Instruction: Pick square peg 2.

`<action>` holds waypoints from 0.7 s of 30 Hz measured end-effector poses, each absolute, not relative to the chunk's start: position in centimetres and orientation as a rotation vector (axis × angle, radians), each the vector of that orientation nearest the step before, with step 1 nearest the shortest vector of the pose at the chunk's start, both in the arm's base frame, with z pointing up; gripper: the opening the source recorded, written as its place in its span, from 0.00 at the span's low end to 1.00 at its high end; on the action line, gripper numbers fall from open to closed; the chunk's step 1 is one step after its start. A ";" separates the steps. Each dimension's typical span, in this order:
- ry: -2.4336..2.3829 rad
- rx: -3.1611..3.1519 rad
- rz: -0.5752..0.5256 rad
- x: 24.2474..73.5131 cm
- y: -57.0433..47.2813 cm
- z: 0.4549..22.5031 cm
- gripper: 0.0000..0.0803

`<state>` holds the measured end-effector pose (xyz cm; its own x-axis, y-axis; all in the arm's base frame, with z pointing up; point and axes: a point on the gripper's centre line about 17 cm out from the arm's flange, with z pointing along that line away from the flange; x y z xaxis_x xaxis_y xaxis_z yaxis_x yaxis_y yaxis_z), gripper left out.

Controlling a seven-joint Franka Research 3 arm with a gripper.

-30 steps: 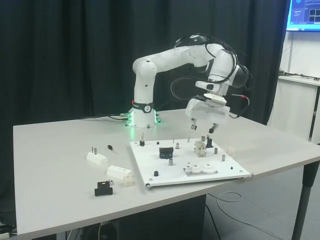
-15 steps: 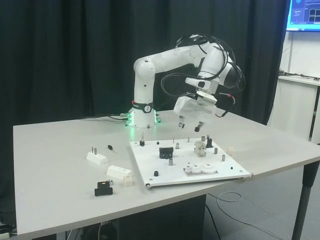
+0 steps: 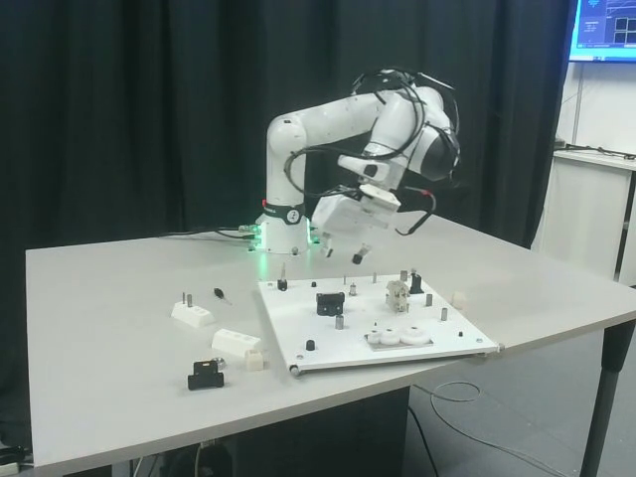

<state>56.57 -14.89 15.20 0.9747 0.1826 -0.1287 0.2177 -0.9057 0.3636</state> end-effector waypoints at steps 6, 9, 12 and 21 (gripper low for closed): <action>0.311 2.731 -0.176 55.0 -17.8 14.8 1.00; 0.319 2.726 -0.202 53.9 -19.5 14.6 1.00; 0.329 2.720 -0.225 52.8 -21.1 14.4 1.00; 0.356 2.709 -0.256 49.9 -26.0 13.7 1.00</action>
